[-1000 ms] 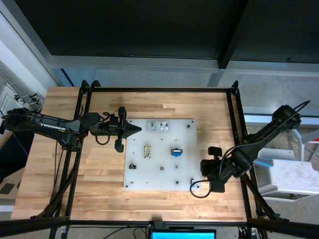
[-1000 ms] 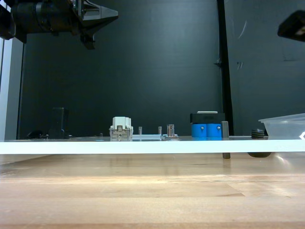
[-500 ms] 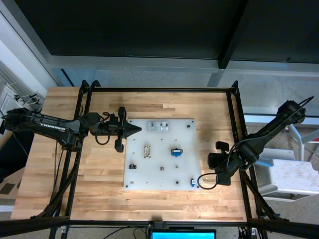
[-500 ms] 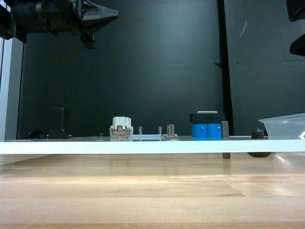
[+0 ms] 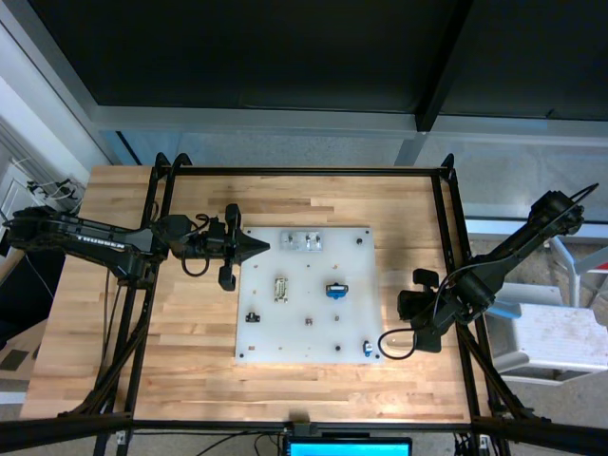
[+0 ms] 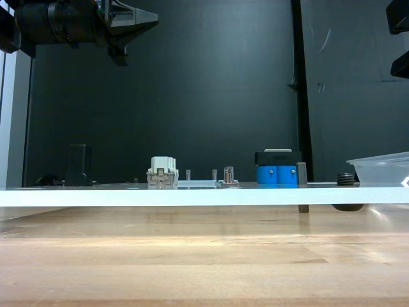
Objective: Remove the rj45 connector and place it in the container
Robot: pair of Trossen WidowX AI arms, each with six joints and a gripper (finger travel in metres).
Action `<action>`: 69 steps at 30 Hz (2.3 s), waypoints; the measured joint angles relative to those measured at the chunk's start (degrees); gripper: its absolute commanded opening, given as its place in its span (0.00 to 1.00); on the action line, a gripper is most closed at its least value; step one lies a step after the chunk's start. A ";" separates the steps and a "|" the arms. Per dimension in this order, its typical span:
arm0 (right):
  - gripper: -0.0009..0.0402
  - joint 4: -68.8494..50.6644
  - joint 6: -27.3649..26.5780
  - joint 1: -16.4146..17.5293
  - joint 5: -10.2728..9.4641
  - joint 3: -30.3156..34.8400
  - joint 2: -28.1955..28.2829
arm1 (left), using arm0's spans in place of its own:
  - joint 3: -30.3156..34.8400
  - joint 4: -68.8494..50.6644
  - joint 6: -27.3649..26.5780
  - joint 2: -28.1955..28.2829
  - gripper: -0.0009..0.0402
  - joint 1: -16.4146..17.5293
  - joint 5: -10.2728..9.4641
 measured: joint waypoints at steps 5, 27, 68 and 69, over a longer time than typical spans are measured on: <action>0.18 -0.76 0.00 -0.04 0.00 0.00 0.00 | -0.02 0.00 0.00 0.00 0.02 0.00 0.00; 0.48 -1.55 1.49 -0.13 -0.09 0.00 0.00 | 0.00 0.00 0.00 0.02 0.02 0.00 0.00; 0.50 -1.70 1.33 -0.11 0.00 0.00 0.04 | -0.02 0.00 0.00 0.00 0.02 0.00 0.00; 0.50 -1.68 1.33 -0.11 0.00 0.00 0.04 | -0.02 0.00 0.00 0.00 0.02 0.00 0.02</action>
